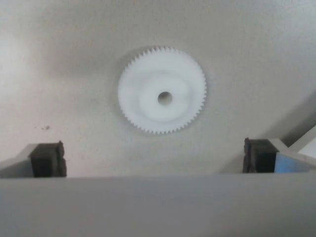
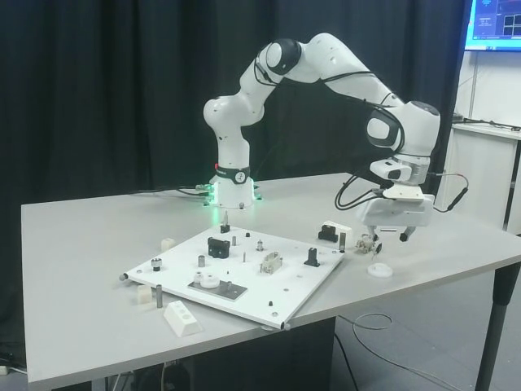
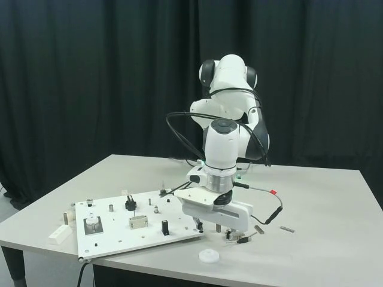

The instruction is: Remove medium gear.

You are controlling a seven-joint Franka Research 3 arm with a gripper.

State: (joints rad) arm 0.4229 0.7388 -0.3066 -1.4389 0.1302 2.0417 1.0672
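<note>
A white toothed gear [image 1: 162, 90] with a centre hole lies flat on the grey table, off the white board. The same gear [image 2: 378, 270] rests near the table's front edge, and it shows again [image 3: 208, 257] in the second room view. My gripper [image 1: 153, 160] hangs a little above the gear and is open, with nothing between the black pads [image 1: 48, 160]. In the room views the gripper [image 2: 383, 238] sits just above and behind the gear, and the gripper [image 3: 216, 229] is apart from it.
The white assembly board [image 2: 289, 285] carries pegs, black brackets and a small white gear [image 2: 208, 280] on a grey plate. A white block [image 2: 181, 317] and small cubes lie beside the board. Small loose parts [image 3: 288, 229] lie on the table near the gripper.
</note>
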